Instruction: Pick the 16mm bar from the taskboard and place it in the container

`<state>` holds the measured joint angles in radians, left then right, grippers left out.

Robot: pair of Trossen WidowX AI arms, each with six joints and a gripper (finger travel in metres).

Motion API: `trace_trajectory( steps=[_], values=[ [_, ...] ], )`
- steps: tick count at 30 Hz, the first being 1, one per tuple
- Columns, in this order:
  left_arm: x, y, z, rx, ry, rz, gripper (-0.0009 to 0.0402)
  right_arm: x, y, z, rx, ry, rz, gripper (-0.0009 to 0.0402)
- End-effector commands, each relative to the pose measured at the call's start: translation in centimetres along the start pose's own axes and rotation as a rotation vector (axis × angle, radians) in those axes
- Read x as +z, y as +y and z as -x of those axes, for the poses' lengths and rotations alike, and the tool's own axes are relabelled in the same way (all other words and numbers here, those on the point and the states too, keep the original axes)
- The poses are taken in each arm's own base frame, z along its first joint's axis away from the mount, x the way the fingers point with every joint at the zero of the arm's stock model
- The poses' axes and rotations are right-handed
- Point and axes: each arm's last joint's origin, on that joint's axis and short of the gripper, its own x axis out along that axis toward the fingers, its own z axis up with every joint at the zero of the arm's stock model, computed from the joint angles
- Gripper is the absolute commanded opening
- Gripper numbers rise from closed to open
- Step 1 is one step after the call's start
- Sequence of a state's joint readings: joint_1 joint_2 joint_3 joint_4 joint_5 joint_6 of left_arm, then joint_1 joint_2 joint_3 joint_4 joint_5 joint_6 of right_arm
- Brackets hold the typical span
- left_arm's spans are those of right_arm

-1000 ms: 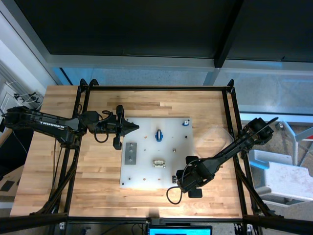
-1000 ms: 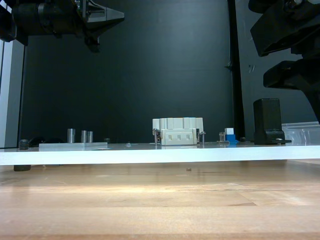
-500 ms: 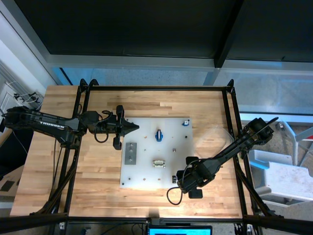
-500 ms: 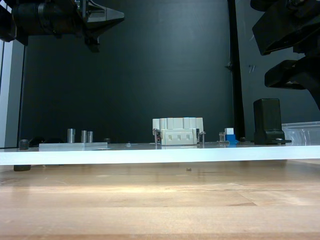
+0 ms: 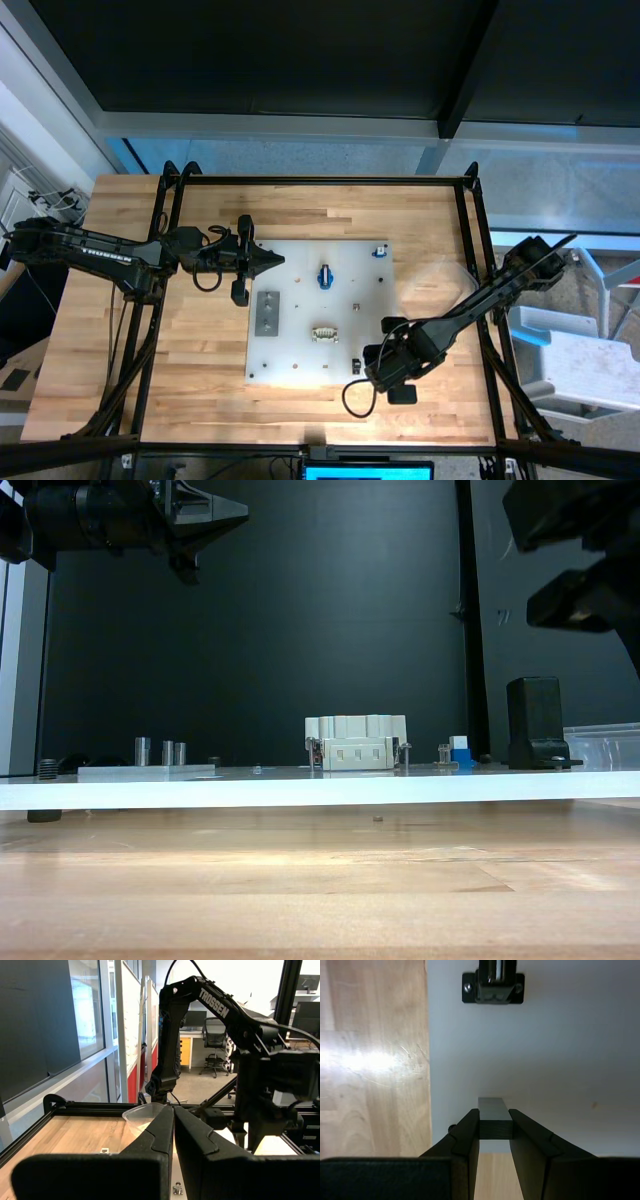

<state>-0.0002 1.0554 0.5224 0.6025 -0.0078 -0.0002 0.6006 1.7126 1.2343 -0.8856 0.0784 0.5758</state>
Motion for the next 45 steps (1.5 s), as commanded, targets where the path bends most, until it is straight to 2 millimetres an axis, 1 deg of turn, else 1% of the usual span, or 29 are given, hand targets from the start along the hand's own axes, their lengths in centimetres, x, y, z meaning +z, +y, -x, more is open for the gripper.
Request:
trace_trajectory(
  steps=[1,8,17,21,28,31,35,45],
  values=[
    [0.0,0.0,0.0,0.0,-0.001,0.0,0.0,-0.1,-0.1,0.7,0.011,-0.016,-0.002,0.0016],
    [0.0,0.0,0.0,0.0,-0.001,0.0,0.0,-0.4,-0.7,2.5,0.027,-0.044,-0.01,0.0016],
    [0.0,0.0,0.0,0.0,0.0,0.0,0.0,-0.8,-2.0,5.6,0.065,-0.114,-0.033,0.0016],
    [0.0,0.0,0.0,0.0,-0.001,0.0,0.0,-1.0,-2.6,6.6,0.073,-0.134,-0.042,0.0016],
    [0.0,0.0,0.0,0.0,-0.001,0.0,0.0,-1.1,-3.1,7.1,0.071,-0.14,-0.038,0.0016],
    [0.0,0.0,0.0,0.0,-0.001,0.0,0.0,-1.3,-3.7,7.3,0.07,-0.145,-0.051,0.0016],
    [0.0,0.0,0.0,0.0,-0.001,0.0,0.0,-1.7,-4.8,7.6,0.064,-0.151,-0.095,0.0016],
    [0.0,0.0,0.0,0.0,0.0,0.0,0.0,-3.1,-8.2,7.0,0.025,-0.13,-0.246,0.0016]
  ],
)
